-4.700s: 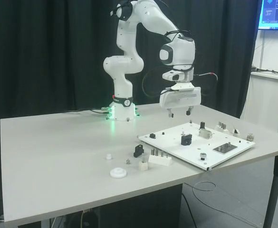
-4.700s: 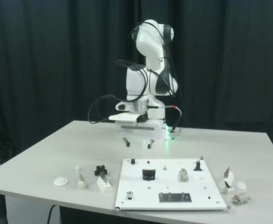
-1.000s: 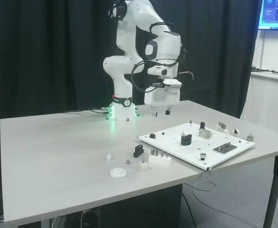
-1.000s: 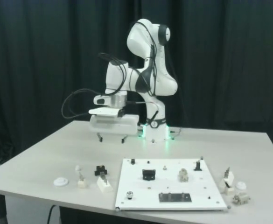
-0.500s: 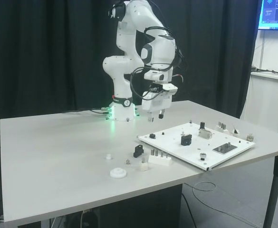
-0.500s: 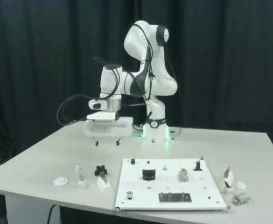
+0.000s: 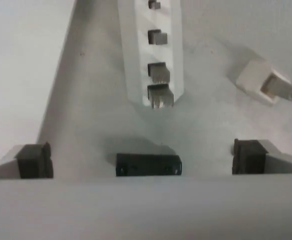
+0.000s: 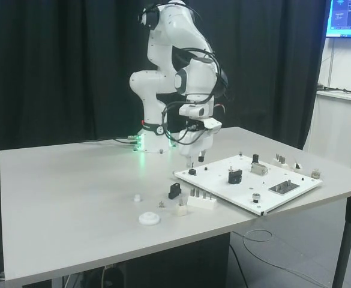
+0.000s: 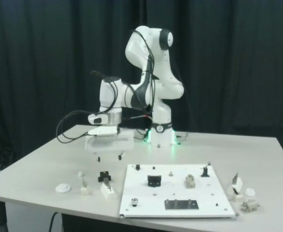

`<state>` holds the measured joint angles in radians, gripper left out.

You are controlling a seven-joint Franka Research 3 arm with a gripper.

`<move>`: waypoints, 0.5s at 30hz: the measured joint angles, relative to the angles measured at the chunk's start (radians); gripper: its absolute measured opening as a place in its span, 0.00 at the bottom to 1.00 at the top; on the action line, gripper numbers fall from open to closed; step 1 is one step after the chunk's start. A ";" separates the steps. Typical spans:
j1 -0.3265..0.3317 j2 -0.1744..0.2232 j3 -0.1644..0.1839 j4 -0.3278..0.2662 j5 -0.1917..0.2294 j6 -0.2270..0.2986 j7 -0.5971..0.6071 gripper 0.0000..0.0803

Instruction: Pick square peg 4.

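The arm hangs above the grey desk (image 9: 44, 164) in mid-approach, its jaws spread wide and empty around nothing, while the square pegs (image 7: 158, 95) stand in their white holder (image 9: 108, 192) below, so next it must centre over one peg and drop.

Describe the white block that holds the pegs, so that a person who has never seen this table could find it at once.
Start at the big white board on the grey table. Beside the board's edge, on the side where the hand hovers, lies a long white block with a row of small pegs standing in it. Its neighbours are a black clip, a small white plug piece and a round white disc; only the block carries pegs in a line.
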<state>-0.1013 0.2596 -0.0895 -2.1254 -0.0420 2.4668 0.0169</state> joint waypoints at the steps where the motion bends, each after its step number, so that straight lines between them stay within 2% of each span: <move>1: -0.002 0.006 0.000 0.000 0.005 0.008 -0.011 1.00; 6: -0.010 0.033 0.000 0.003 0.020 0.036 -0.051 1.00; 15: -0.020 0.072 0.000 0.021 0.048 0.046 -0.130 1.00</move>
<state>-0.1217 0.3321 -0.0895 -2.1048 0.0061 2.5127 -0.1133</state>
